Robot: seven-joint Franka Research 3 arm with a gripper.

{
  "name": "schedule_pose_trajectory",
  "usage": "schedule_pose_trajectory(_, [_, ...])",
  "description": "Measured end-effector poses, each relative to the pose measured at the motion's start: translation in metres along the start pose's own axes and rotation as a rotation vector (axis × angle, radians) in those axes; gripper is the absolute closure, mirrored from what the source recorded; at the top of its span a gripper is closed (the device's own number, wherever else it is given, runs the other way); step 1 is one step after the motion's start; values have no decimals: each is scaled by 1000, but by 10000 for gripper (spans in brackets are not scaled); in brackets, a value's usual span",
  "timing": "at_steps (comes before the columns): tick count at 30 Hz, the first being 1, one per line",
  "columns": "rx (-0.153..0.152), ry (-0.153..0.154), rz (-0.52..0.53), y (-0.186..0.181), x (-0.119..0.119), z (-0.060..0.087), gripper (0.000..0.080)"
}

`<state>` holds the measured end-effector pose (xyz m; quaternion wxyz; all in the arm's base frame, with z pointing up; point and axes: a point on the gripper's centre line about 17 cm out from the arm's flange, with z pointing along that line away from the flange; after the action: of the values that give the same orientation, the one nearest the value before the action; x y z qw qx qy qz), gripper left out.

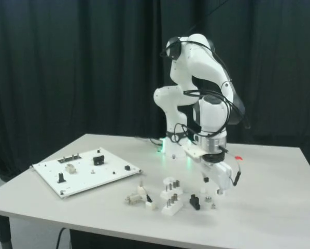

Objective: Pick BNC.

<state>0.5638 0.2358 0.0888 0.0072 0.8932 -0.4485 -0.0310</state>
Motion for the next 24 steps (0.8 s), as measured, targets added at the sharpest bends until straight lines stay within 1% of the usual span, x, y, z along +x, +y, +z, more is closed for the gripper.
schedule_pose_trajectory(8, [15,-1,6,-1,-4,12,1])
schedule_pose_trajectory(16, [31,9,4,-1,-5,21,1])
schedule_pose_trajectory(24, [38,17,-6,-1,-10,31,1])
